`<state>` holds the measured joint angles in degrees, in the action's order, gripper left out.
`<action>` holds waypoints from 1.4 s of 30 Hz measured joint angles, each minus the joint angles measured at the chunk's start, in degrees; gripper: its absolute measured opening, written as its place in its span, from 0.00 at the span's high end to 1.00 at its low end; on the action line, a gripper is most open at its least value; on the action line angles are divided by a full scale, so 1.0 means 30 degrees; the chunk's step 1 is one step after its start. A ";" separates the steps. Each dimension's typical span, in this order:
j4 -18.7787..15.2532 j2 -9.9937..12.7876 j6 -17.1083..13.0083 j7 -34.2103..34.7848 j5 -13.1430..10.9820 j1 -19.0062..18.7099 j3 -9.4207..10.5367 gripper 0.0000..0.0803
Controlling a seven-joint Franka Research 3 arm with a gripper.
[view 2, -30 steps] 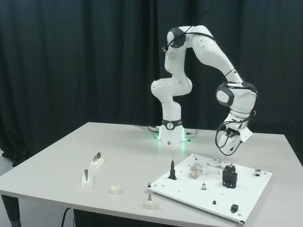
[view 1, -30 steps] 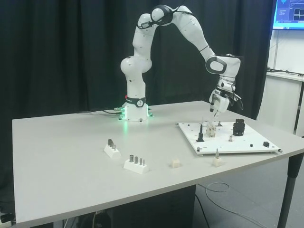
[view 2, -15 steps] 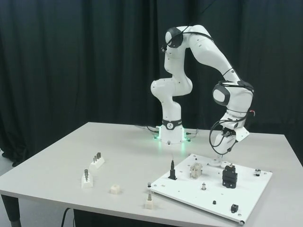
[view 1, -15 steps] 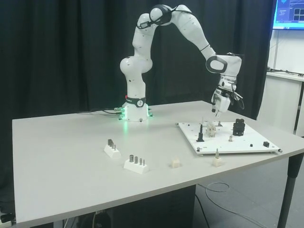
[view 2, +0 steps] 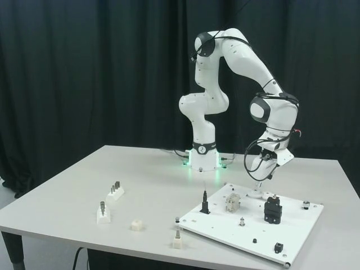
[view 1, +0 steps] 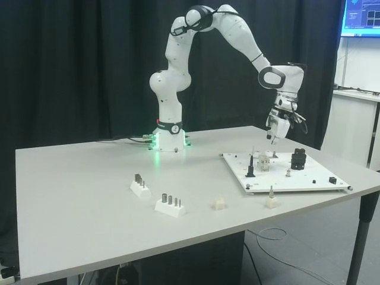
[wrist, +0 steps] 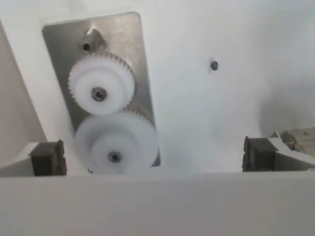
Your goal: Pick square peg 4.
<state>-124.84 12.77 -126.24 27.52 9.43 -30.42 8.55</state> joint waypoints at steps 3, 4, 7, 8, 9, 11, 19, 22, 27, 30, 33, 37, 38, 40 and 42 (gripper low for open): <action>0.0156 0.0001 0.0153 0.0000 0.0000 0.0130 0.0000 0.00; 0.0204 0.0001 0.0182 0.0000 -0.0001 0.0172 0.0000 0.00; 0.0326 0.0001 0.0198 0.0000 -0.0005 0.0294 0.0000 0.00; 0.0361 0.0001 0.0199 0.0000 -0.0008 0.0331 0.0000 0.00; 0.0394 0.0001 0.0202 0.0000 -0.0011 0.0365 0.0000 0.00; 0.0461 0.0001 0.0212 0.0000 -0.0015 0.0429 0.0001 0.00; 0.0702 0.0001 0.0338 0.0053 -0.0052 0.0605 0.0000 0.00; 0.0759 0.0002 0.0342 0.0325 -0.0089 0.0663 0.0000 0.00; 0.0855 0.0002 0.0341 0.1176 -0.0107 0.0723 0.0000 0.00; 0.0908 0.0002 0.0337 0.1366 -0.0107 0.0732 0.0000 0.00; 0.0965 0.0002 0.0330 0.1433 -0.0107 0.0741 0.0000 0.00; 0.1085 0.0002 0.0330 0.1455 -0.0103 0.0786 -0.0009 0.00; 0.1129 0.0002 0.0330 0.1456 -0.0096 0.0802 -0.0020 0.00; 0.1231 0.0002 0.0330 0.1456 -0.0063 0.0843 -0.0060 0.00; 0.1344 0.0002 0.0330 0.1456 -0.0011 0.0916 -0.0105 0.00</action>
